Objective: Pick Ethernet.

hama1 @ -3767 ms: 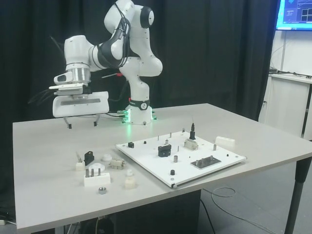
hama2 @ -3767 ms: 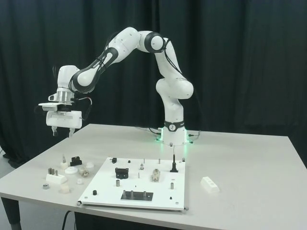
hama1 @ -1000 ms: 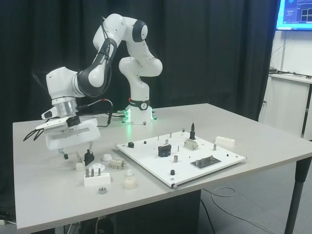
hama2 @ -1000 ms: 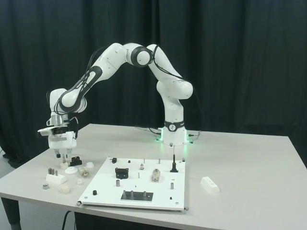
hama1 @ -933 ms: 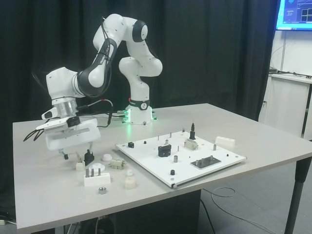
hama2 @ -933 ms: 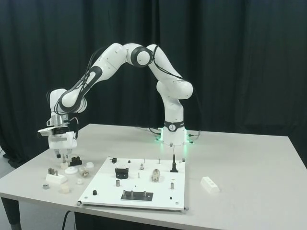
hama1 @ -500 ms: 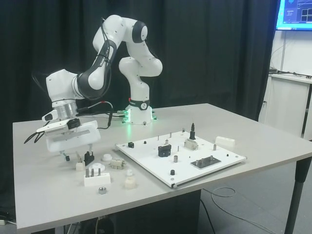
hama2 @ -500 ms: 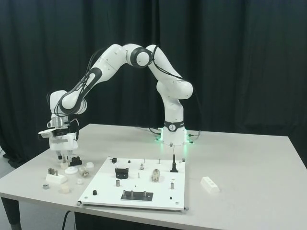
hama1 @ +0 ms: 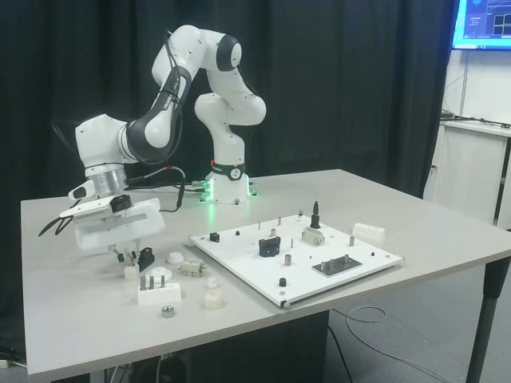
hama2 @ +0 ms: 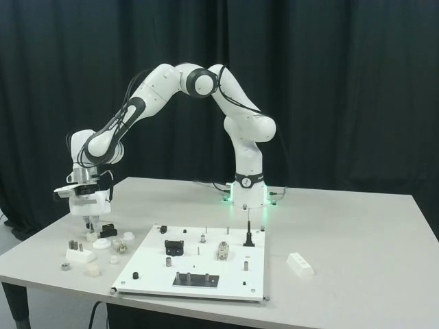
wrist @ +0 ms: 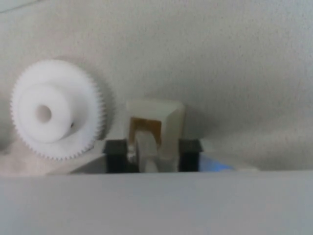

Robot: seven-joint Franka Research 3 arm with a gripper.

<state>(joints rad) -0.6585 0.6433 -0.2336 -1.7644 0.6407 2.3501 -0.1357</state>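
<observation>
Item: small off-white plastic Ethernet connector with a clip tab (wrist: 155,132), lying on the grey tabletop (hama1: 72,303), centre of the wrist view; in the first room view it lies at left-centre, under the white arm's gripper (hama1: 132,257).

Jaws: 2 black fingertips (wrist: 114,155) stand one on each side of the connector, very close to or touching its sides. Whether they already pinch it cannot be told.

Neighbours: white toothed plastic gear wheel (wrist: 55,109), just beside the connector. Small black block (hama1: 147,258), just beside the gripper in the first room view. White assembly board with pegs and fittings (hama1: 297,254), well apart at frame centre.

Risks, as judgements:
1. The grip seems to sit near one end of the connector, so it may pivot or slip on lifting.
2. Closing on the springy clip tab may let it squirt out.
3. The gear sits so close that a fingertip may nudge it.

Writing: none legible on any part. The screen (hama1: 483,22) at upper right is unreadable.
</observation>
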